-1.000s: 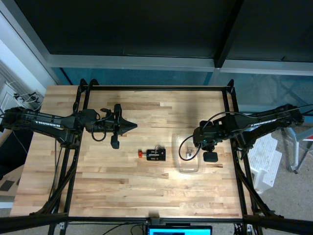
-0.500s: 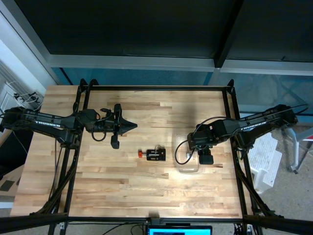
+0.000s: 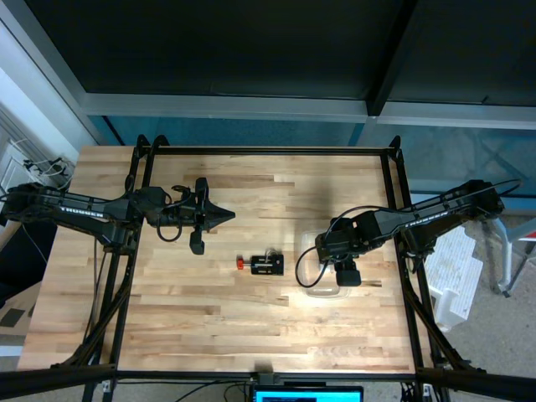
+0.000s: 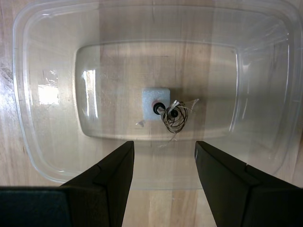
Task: Pick the rca connector and install on the hub
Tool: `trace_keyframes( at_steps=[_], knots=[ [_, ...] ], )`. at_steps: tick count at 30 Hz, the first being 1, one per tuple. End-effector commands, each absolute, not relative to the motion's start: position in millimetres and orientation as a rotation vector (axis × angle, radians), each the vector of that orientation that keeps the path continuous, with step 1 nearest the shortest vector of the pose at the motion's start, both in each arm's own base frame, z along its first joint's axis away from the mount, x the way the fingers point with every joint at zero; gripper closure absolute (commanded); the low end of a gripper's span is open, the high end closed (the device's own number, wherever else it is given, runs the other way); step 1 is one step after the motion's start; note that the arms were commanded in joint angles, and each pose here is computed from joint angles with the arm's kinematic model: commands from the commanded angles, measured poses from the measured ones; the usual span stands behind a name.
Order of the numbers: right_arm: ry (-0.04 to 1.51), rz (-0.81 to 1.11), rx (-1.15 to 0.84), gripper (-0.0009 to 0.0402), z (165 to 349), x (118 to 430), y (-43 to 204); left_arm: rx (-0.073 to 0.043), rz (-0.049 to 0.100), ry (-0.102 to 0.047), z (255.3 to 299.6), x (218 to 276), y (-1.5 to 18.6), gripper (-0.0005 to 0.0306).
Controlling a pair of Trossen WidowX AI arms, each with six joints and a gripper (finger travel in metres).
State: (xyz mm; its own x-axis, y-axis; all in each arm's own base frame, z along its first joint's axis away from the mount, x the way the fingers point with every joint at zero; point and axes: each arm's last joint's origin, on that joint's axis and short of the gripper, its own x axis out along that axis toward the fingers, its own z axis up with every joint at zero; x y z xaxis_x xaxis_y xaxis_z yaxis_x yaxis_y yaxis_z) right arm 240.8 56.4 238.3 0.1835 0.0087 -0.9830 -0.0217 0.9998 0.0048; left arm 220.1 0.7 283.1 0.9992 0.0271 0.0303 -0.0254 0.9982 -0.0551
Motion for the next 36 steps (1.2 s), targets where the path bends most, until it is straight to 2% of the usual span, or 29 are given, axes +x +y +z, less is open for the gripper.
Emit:
trace_keyframes(
  at_steps=[1,15,36],
  knots=[
    [1.395,0.017,-0.012,0.0217,235.6,240,57,-0.054,0.026,-0.031,283.2,220.2,0.7,0.0300],
    [1.376,-0.001,-0.022,0.0216,221.8,238,59,-0.054,0.026,-0.031,283.2,220.2,0.7,0.0300],
    [1.405,0.000,-0.033,0.0217,196.1,256,65,-0.054,0.026,-0.031,283.2,220.2,0.7,0.0300]
  ],
)
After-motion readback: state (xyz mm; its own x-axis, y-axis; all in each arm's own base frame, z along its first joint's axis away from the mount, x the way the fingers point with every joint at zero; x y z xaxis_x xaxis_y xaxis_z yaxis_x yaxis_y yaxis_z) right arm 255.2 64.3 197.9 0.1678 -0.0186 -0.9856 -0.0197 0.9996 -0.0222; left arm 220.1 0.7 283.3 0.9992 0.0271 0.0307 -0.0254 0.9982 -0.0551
